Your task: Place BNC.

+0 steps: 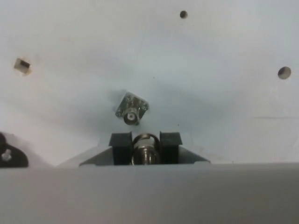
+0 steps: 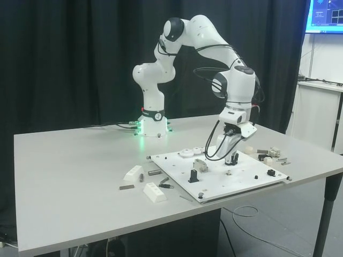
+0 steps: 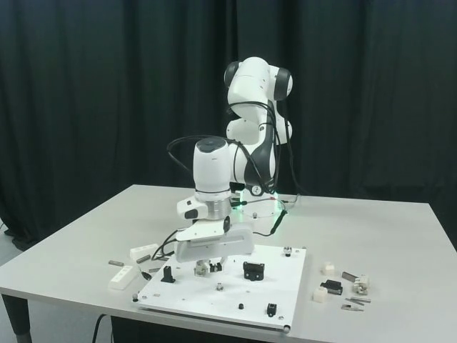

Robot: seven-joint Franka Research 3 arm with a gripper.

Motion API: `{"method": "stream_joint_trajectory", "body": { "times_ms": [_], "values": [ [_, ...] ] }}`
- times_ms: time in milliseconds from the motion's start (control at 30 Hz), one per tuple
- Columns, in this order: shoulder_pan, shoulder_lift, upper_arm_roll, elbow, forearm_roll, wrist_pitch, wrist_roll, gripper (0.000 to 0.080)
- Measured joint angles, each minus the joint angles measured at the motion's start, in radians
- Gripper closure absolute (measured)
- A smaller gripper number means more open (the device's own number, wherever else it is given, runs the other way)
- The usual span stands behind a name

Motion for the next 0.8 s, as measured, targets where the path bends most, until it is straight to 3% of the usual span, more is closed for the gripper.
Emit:
{"method": "stream_joint_trajectory", "body": {
  "times_ms": [800],
  "values": [
    [-0.004, 0.0, -0.001, 0.007, 0.0, 0.0, 0.013, 0.0683]
  ]
}}
